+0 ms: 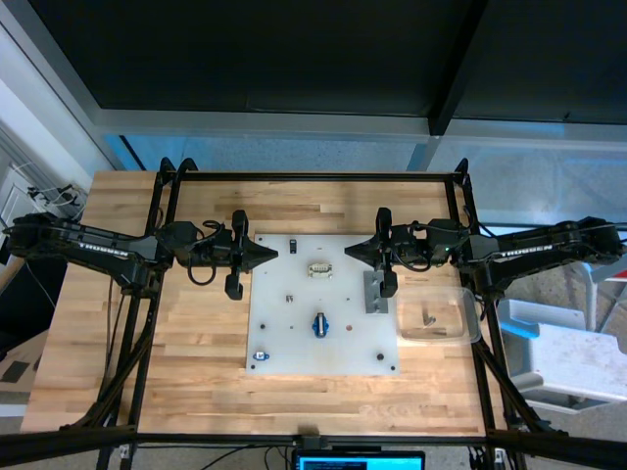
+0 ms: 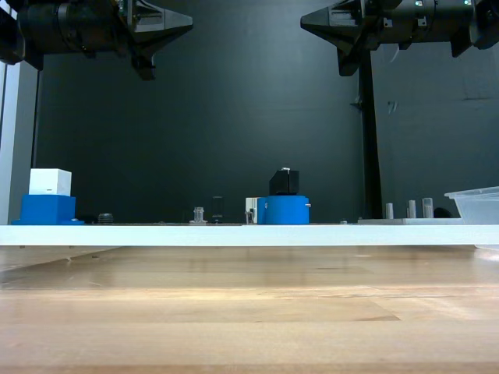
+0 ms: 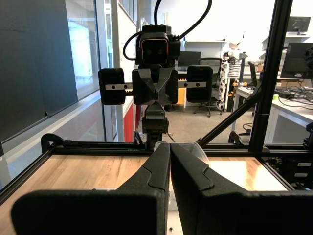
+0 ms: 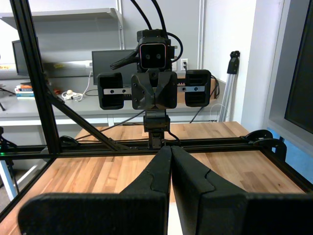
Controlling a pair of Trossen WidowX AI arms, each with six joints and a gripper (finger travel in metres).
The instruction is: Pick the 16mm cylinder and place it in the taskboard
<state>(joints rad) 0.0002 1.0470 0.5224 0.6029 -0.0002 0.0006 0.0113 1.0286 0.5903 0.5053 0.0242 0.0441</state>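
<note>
Hovering closed over the taskboard point(image 1: 294, 343): left pincer point(image 1: 269, 252), right pincer point(image 1: 353, 247).

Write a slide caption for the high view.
Left gripper and right gripper, jaws shut, face each other above the taskboard; 16mm cylinder sits in clear tray.

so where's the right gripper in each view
high view: right gripper above the taskboard's far right corner
low view: top right
left wrist view: across the table, facing the camera
right wrist view: nearest the camera
shared landmark: left gripper opposite, above the taskboard's far left corner
</note>
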